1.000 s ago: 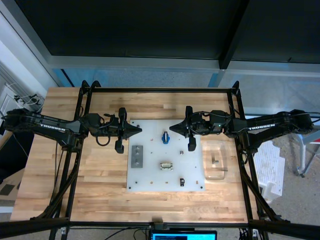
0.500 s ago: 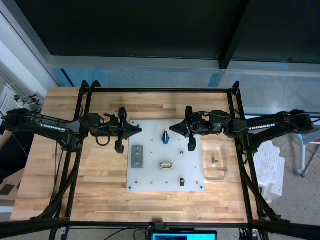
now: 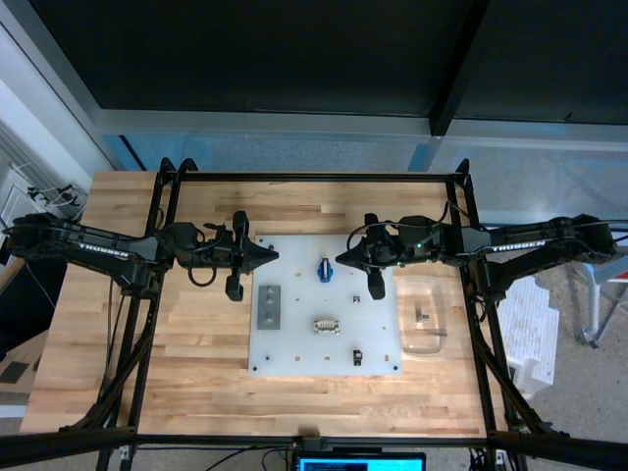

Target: Pick the 16mm bar and install on taskboard

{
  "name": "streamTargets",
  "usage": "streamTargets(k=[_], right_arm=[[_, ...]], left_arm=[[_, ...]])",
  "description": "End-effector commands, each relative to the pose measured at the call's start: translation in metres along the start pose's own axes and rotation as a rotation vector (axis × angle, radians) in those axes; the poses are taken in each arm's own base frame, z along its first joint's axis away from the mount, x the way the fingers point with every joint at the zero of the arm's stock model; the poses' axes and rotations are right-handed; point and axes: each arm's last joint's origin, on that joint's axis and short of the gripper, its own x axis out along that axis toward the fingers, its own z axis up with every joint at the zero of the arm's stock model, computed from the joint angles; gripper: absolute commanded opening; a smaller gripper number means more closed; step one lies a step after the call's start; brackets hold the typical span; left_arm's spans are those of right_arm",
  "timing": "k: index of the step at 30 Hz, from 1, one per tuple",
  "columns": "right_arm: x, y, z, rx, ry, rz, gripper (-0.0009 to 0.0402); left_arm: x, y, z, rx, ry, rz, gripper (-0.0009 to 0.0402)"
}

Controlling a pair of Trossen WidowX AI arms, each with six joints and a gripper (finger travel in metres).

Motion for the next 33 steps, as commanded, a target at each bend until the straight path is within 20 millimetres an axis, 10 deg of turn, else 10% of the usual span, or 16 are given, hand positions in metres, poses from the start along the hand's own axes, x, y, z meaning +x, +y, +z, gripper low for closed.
streamTargets(k=[1,33], right_arm=[[-0.003,0.001,0.004,-0.003,0.086,-0.008,0.0],[-0.055,0.023,0.007,0.02,0.778,-0.047,0.0]], left_arm=[[0.0,0.0,0.0,0.0,0.0,0.0,0.0],[0.0,0.0,0.0,0.0,0.0,0.0,0.0]])
